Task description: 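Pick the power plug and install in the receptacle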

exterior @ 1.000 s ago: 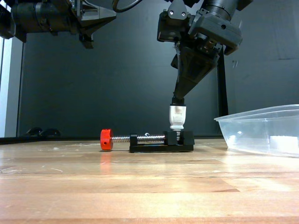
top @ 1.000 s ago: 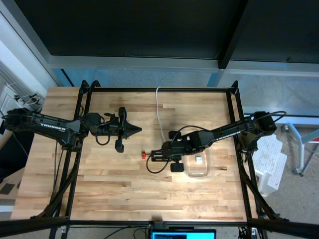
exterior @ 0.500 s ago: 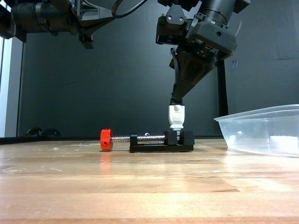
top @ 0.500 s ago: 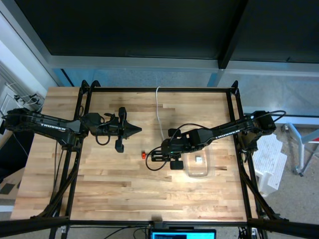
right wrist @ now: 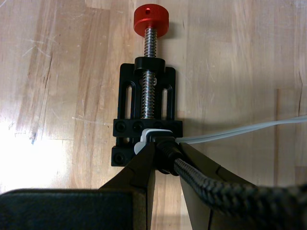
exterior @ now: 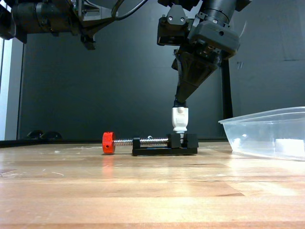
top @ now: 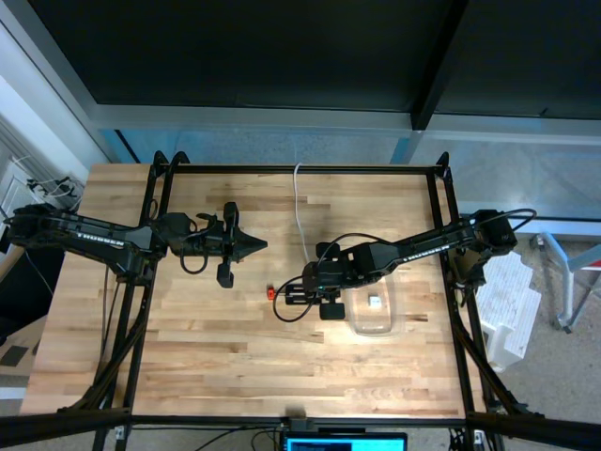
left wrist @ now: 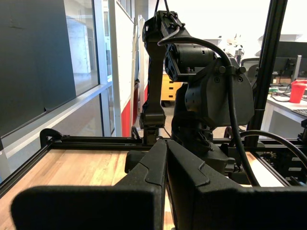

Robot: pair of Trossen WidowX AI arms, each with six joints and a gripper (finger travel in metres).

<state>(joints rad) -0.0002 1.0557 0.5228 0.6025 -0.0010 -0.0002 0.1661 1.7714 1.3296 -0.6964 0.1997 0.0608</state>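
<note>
**Plug at the receptacle's mouth, insertion in hand**

Nearest us we count one clear tray (exterior: 267, 135) holding one white cube (top: 374, 301). Just beside it, one black vise (exterior: 164, 144) with one orange-red knob (exterior: 108, 142) holds the single receptacle (exterior: 179, 119) upright. Directly above, the right gripper (exterior: 180, 98) has its fingers clamped on the one power plug (right wrist: 164, 148), which meets the receptacle's top; we cannot tell how deep it sits. We judge the next move to be a straight, aligned downward push, then release. Farther off, the left gripper (top: 255, 245) hangs parked with fingers together, and one white cable (top: 300, 211) runs toward the far edge.
</note>
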